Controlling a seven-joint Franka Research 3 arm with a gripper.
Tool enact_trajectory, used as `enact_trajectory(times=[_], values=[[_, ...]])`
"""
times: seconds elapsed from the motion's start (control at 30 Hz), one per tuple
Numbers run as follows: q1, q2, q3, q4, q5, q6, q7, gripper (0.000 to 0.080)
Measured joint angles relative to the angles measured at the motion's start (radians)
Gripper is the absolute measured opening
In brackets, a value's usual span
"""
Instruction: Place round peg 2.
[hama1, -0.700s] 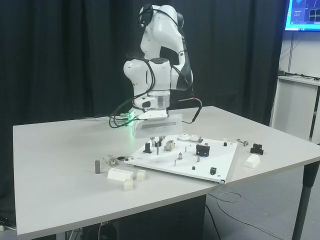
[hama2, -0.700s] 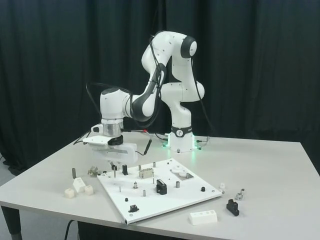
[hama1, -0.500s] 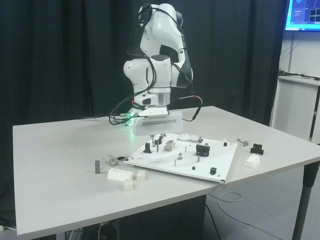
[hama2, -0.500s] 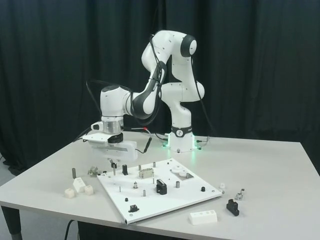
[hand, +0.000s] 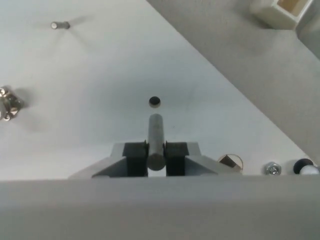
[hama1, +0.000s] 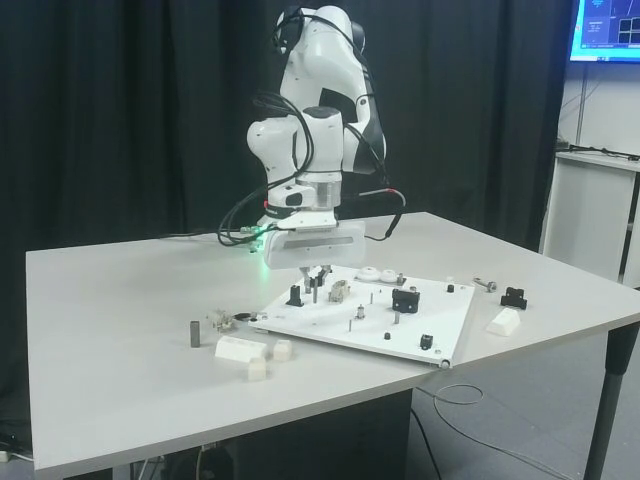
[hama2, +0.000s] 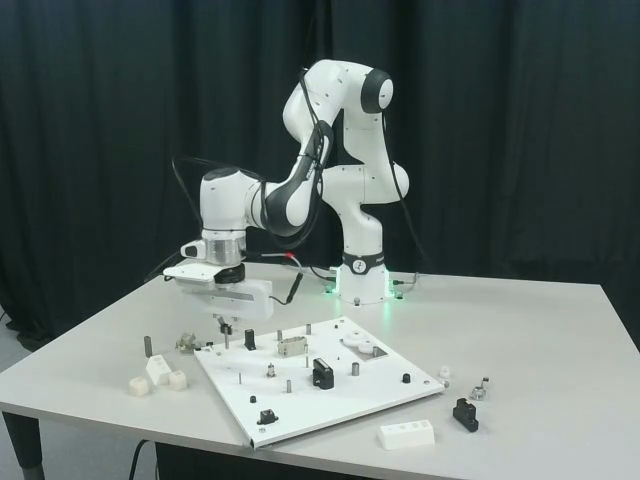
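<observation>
Claw (hand: 156, 156): clamped on round peg 2 (hand: 155, 141), held upright at frame centre. Hole (hand: 155, 101) seen just above peg tip on white board (hand: 100, 75). Step judged: alignment before insertion; straight descent required.

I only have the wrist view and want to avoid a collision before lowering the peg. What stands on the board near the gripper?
Observer: A black upright part stands on the white board just beside the gripper, apart from it.
Operator: Does the peg hang straight?
Observer: Yes. In both room views the round peg points straight down from the gripper, over the board's end nearest the loose white blocks.
Operator: Is anything else loose off the board on that side?
Observer: Another grey peg stands upright on the table, beyond the blocks.
</observation>
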Motion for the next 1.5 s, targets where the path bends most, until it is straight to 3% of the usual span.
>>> enact_trajectory(times=[1.07, 1.5], values=[[0.014, 0.001, 0.009, 0.022, -0.001, 0.002, 0.0, 0.0074], [0.062, -0.013, 0.06, 0.043, 0.029, -0.017, 0.042, 0.0074]])
